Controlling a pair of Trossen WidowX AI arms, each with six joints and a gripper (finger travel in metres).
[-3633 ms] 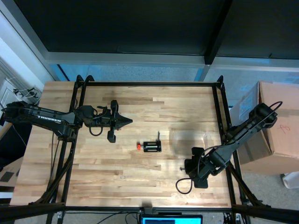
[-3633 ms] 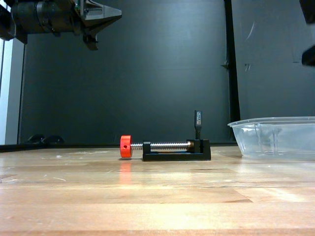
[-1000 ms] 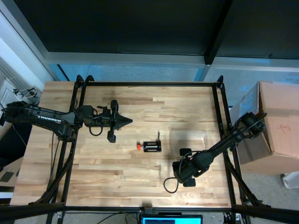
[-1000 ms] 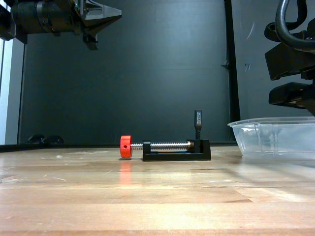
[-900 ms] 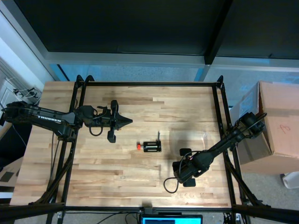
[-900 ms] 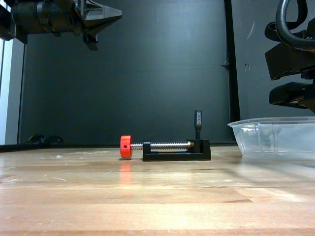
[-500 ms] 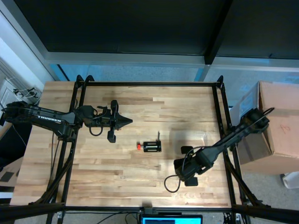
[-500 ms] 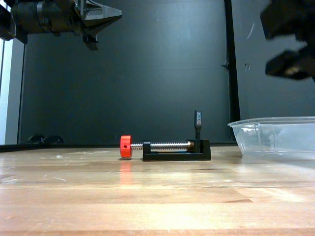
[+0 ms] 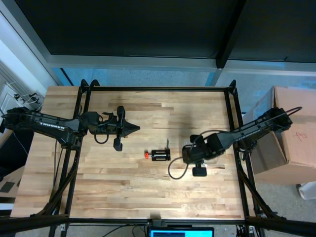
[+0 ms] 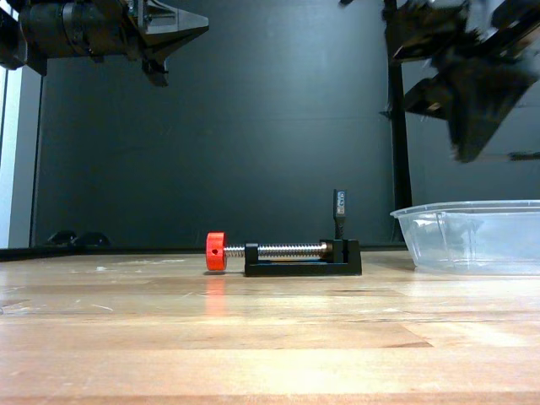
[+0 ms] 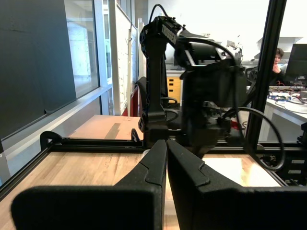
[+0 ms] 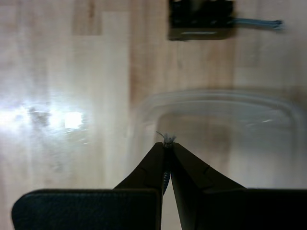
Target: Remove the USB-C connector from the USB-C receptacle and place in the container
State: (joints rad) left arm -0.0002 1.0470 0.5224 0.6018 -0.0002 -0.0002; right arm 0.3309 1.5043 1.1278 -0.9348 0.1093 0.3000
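Note:
The USB-C connector (image 10: 339,205) stands upright in its seat at the right end of the small black clamp fixture (image 10: 302,258), which has a red knob (image 10: 216,251); the connector also shows as a thin stub (image 9: 168,143) from above. Nothing holds it. My right gripper (image 10: 466,154) hangs over the clear container (image 10: 472,238), fingers pointing down, shut and empty (image 12: 165,143). The fixture (image 12: 201,19) lies beyond the container's rim (image 12: 144,120). My left gripper (image 9: 134,128) is shut, high over the table's left side, well clear of the fixture.
A black frame rail (image 9: 232,113) borders the table. A cardboard box (image 9: 291,133) stands off the right edge. The right arm's cable loop (image 9: 173,170) hangs near the fixture. Bare wood (image 9: 123,187) lies in front of the fixture.
The right arm swung from the table's near right side up and away, now hanging over the container beside the fixture. The connector and the left arm have not moved.

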